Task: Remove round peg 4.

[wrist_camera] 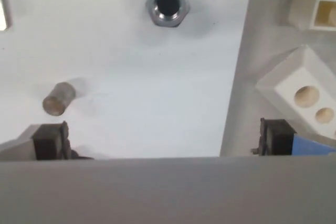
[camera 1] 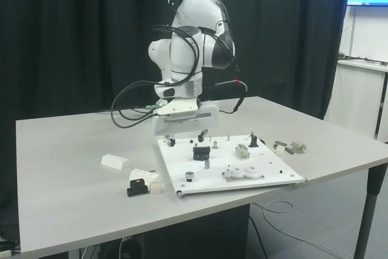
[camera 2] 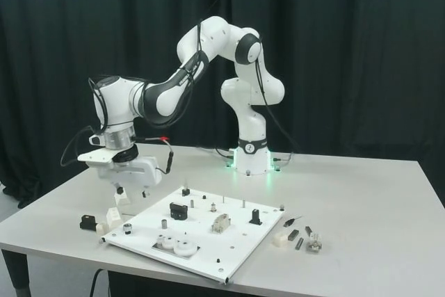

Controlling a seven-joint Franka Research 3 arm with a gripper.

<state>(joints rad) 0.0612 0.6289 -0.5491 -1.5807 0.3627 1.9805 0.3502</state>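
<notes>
My gripper [wrist_camera: 163,140] hangs open above the white board [wrist_camera: 157,66], with nothing between its black fingertips [wrist_camera: 50,141]. A short grey round peg [wrist_camera: 59,98] stands in the board, close to one fingertip and apart from it. Further off on the board sits a grey hex nut [wrist_camera: 167,4]. From the first room view the gripper [camera 1: 185,140] hovers over the board's [camera 1: 267,183] back left part, with the peg [camera 1: 206,164] and nut [camera 1: 190,177] nearer the front. The second room view shows the gripper [camera 2: 132,193] over the board's [camera 2: 229,255] left edge, behind the peg [camera 2: 163,224].
White blocks [wrist_camera: 304,95] lie on the grey table beside the board, one [camera 1: 114,162] further left, with a black part [camera 1: 137,187] next to them. On the board stand a black block [camera 1: 201,151], white gears [camera 1: 242,174] and thin pegs. Small parts [camera 1: 291,147] lie to its right.
</notes>
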